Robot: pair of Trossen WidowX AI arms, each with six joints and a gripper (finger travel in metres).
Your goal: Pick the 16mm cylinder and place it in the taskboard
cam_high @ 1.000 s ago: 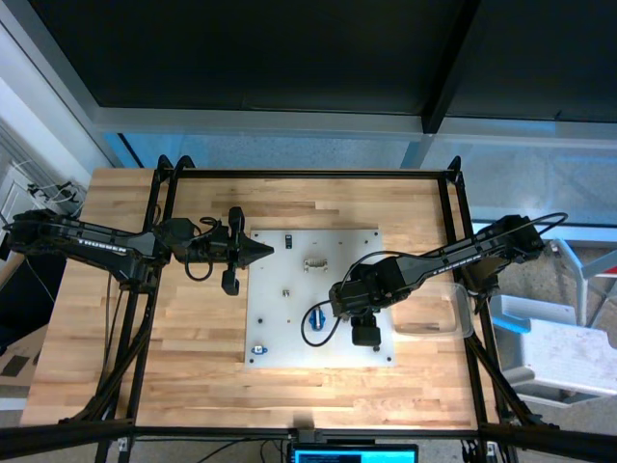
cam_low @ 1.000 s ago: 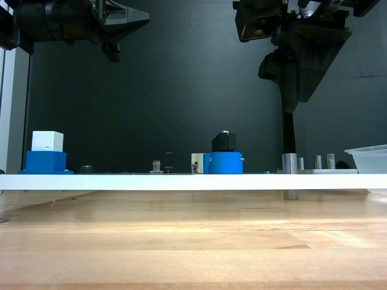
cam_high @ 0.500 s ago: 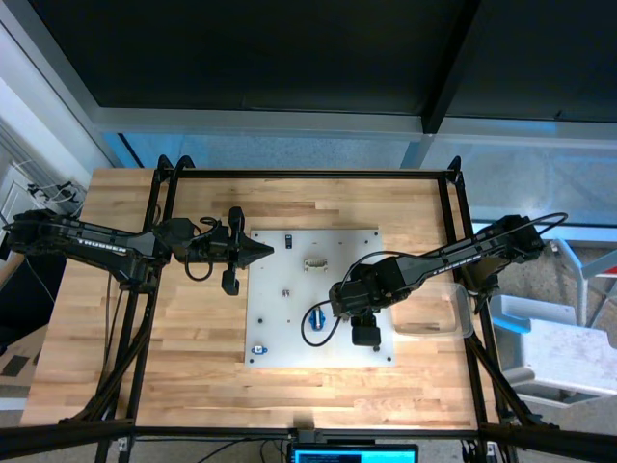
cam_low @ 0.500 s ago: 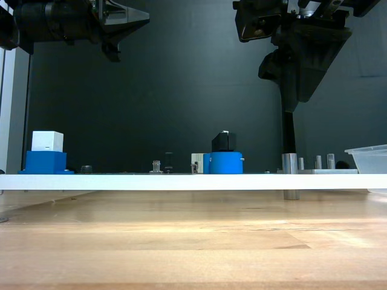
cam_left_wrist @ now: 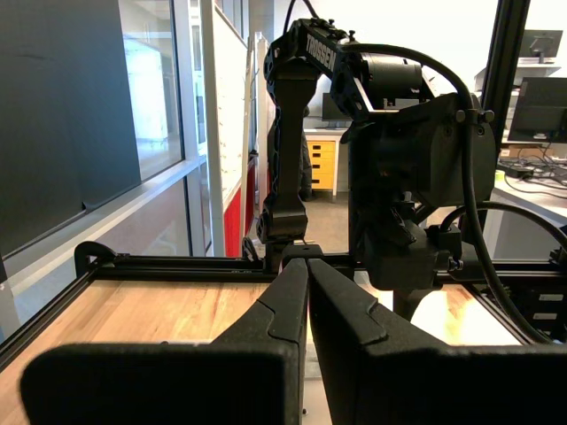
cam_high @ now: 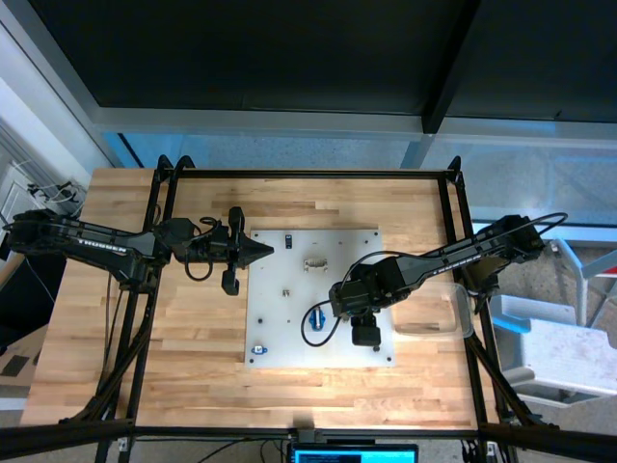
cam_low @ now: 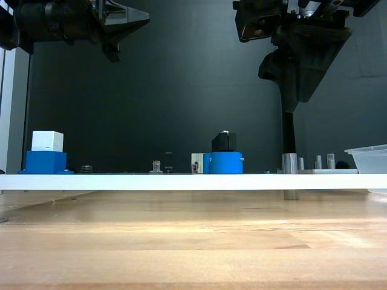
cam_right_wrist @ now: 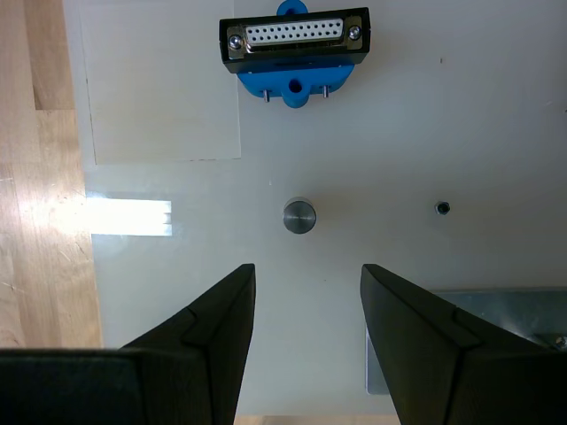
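16mm cylinder [cam_right_wrist: 299, 216] seated upright in the taskboard [cam_right_wrist: 399, 133]
The short grey metal peg stood on end in a hole of the white square plate, its round top rising above the surface and its lower end showing beneath; the plate lay flat and level.

We see the taskboard [cam_high: 289, 323] lying in the middle of the wooden table [cam_high: 174, 376]. The left gripper [cam_high: 264, 250] points inward over the taskboard's left edge, its fingers meeting in a point. The right gripper [cam_high: 362, 326] hangs over the taskboard's right part, near a blue fitting [cam_high: 317, 316]. A clear bin [cam_high: 436, 323] sits just off its right edge.
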